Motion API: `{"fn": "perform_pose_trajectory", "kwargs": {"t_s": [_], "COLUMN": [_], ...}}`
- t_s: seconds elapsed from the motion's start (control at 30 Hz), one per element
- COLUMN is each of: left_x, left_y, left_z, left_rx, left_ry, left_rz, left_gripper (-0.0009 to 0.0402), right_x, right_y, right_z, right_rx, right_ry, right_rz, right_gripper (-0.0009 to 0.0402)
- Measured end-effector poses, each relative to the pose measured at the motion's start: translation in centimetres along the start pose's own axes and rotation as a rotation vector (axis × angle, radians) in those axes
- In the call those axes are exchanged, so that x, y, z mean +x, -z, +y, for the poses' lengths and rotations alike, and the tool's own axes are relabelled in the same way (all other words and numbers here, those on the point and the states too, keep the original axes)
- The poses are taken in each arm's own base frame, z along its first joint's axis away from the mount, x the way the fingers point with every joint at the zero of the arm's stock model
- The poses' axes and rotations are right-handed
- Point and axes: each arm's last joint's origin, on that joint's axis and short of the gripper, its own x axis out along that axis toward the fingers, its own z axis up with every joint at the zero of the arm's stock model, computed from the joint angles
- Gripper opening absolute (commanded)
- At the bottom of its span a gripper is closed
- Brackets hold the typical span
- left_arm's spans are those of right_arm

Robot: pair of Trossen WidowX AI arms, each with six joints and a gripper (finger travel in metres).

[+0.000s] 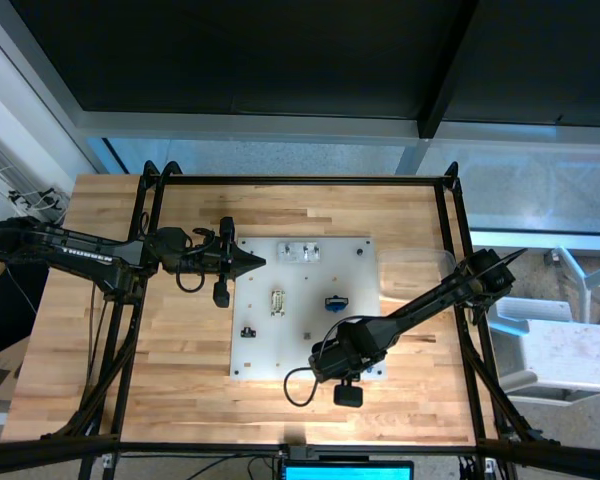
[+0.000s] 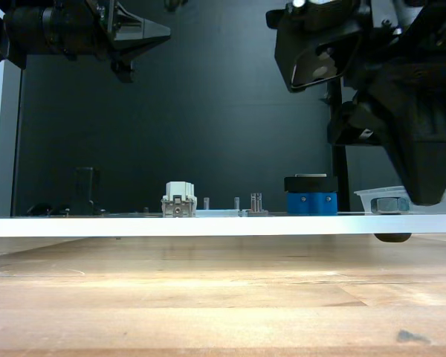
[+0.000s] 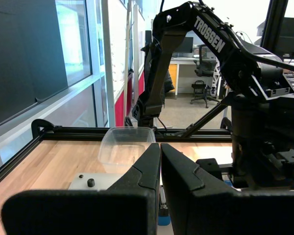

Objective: Unfasten the M12 fastener and place in the container

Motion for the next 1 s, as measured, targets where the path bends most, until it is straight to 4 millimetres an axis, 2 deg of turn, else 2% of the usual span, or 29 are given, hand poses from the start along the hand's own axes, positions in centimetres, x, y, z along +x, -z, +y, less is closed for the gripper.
{"fn": "perform_pose_trajectory", "kwargs": {"t_s": [0.77,0.83,0.93,1.0], "left_x": [0.0,0.0,0.0,0.0], "left_y": [0.0,0.0,0.0,0.0], "left_z": [0.0,0.0,0.0,0.0], "left_rx": [0.0,0.0,0.0,0.0], "left_ry": [0.0,0.0,0.0,0.0], "left_rz": [0.0,0.0,0.0,0.0], "left_gripper": [0.0,0.0,0.0,0.0], "right_x": [0.0,-0.2,-1.4,-2.2], "right_y": [0.2,0.4,0.6,0.6], "right_z": [-0.4,-0.9,-1.7,-1.9], "right_rx": [-0.032,-0.056,-0.008,0.006], "right_ry": [0.065,0.179,0.459,0.508], "right_rz": [0.01,-0.026,-0.157,-0.18], "right_gripper": [0.0,0.0,0.0,0.0]}}
